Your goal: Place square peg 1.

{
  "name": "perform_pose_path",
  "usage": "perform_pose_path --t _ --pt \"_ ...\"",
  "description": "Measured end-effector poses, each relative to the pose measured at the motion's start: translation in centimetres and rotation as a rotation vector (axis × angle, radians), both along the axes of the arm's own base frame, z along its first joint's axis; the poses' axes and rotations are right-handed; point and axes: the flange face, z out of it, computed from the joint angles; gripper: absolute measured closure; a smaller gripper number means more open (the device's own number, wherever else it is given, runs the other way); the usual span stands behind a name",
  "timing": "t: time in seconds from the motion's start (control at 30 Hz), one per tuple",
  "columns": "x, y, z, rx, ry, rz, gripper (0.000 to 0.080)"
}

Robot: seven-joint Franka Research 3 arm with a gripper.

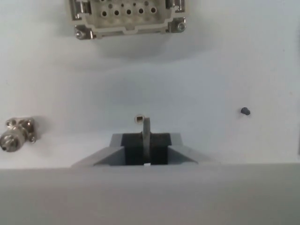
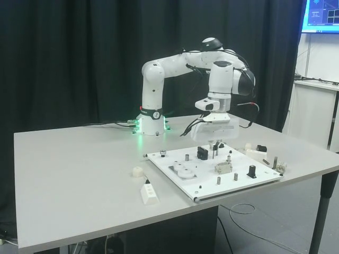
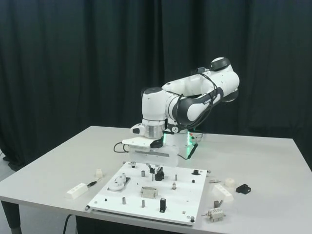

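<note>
My gripper [image 1: 146,152] is shut on square peg 1 [image 1: 146,136], a thin grey bar held upright between the black pads. Its lower end hangs just above the white board [image 1: 211,84], beside a small square hole [image 1: 138,119]. In the first room view the gripper [image 2: 214,142] points straight down over the board's [image 2: 212,180] middle, with the peg [image 2: 213,151] sticking out below it. The second room view shows the gripper [image 3: 152,170] and peg [image 3: 152,176] at the far part of the board [image 3: 185,207].
A multi-pin connector [image 1: 127,16], a small metal coaxial fitting [image 1: 16,133] and a black screw [image 1: 245,111] sit on the board near the hole. Black blocks [image 2: 202,153] [image 2: 251,171], short posts and a round white part [image 2: 185,170] also stand there. White blocks [image 2: 149,193] lie beside it.
</note>
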Motion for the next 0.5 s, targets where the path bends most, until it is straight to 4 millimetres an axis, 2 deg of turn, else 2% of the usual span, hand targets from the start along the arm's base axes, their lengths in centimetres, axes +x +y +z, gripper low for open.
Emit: perform_pose_path --t 0.5 --pt "0.29 0.14 0.24 -0.006 -0.01 -0.004 0.0777"
